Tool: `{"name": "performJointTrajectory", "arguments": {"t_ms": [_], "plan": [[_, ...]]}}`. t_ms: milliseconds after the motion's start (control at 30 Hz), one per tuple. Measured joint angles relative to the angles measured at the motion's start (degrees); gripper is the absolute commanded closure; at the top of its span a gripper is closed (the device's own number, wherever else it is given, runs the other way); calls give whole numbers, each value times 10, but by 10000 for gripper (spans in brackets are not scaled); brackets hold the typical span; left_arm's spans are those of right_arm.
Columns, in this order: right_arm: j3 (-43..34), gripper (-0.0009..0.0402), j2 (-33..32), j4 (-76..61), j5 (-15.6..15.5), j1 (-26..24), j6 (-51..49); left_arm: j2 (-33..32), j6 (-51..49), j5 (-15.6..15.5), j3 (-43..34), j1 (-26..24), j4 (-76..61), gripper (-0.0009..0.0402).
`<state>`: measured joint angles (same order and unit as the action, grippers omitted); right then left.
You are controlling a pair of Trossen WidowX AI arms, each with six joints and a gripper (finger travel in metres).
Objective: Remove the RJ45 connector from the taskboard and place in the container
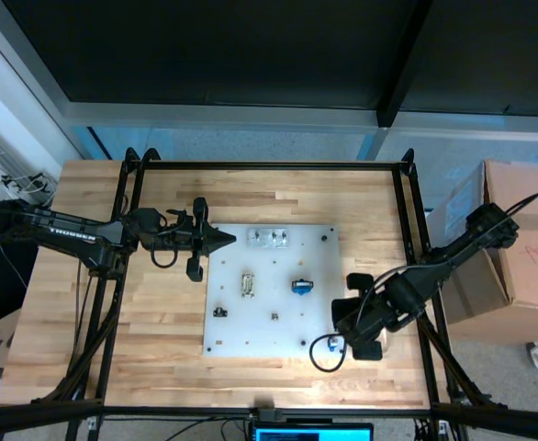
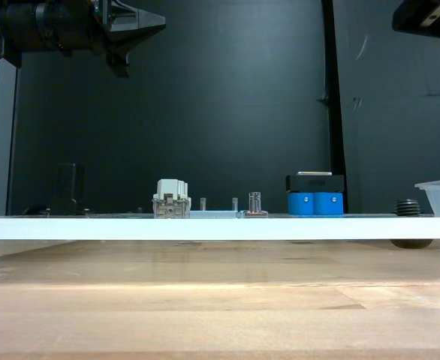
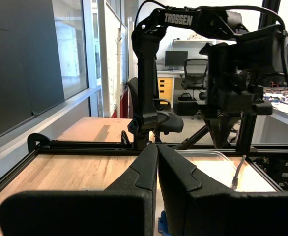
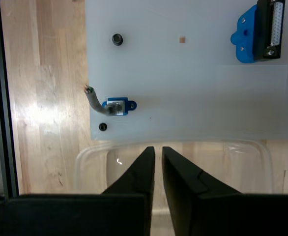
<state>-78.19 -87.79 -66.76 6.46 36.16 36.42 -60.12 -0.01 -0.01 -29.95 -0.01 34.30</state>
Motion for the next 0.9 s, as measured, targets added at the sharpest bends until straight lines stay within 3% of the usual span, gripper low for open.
{"name": "performJointTrajectory", "arguments": {"t_ms": [233,433,900], "plan": [[3,237,-15,20,30,30,30,0,0,0,0,0,0,393],[4,180,-30,37,46,42,38,0,0,0,0,0,0,393],[51,159,-46,124,80,55,40,0,0,0,0,0,0,393]]}}
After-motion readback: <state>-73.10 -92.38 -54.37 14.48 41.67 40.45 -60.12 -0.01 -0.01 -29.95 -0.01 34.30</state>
